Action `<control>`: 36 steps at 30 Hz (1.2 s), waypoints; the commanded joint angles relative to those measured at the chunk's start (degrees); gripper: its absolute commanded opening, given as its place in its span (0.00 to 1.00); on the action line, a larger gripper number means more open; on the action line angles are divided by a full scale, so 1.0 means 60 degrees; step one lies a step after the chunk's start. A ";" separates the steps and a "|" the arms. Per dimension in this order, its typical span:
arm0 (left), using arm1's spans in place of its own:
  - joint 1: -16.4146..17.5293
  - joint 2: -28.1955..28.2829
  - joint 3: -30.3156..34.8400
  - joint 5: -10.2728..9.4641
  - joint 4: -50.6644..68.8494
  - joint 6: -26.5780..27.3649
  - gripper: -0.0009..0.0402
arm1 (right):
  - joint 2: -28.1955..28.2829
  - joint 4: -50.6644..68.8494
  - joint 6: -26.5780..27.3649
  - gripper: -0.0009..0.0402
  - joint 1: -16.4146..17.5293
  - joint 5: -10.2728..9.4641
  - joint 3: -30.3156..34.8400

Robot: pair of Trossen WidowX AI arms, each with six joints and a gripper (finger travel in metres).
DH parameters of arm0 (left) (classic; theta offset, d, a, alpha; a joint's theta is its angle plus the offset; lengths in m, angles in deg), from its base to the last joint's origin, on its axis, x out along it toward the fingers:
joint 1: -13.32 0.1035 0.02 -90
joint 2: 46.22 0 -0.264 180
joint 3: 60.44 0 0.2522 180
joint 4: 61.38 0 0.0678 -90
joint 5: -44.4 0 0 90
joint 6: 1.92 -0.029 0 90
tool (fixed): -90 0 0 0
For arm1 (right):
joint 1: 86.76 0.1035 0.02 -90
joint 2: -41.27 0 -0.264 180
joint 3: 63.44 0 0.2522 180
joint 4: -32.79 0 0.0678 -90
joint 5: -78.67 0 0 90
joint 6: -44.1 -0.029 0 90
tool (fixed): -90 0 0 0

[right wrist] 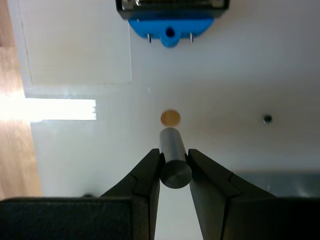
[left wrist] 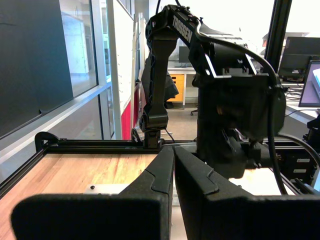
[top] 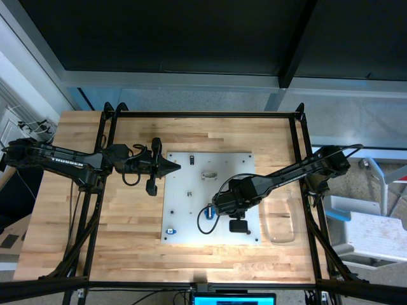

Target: Pick the 16mm cylinder and place it in the container

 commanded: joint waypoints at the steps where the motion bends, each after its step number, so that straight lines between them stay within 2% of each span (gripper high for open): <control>1: 0.0004 0.0004 0.0004 0.0000 0.0000 0.0000 0.02 | -0.0270 0.0153 -0.0186 0.08 0.0000 0.0029 0.0004; 23: 0.0004 0.0004 0.0004 0.0000 0.0000 0.0000 0.02 | -0.1450 0.0484 -0.0459 0.08 0.0080 0.0029 -0.0255; 36: 0.0000 0.0000 0.0004 0.0000 0.0000 0.0000 0.02 | -0.2116 0.1359 -0.0725 0.08 0.0219 0.0029 -0.0379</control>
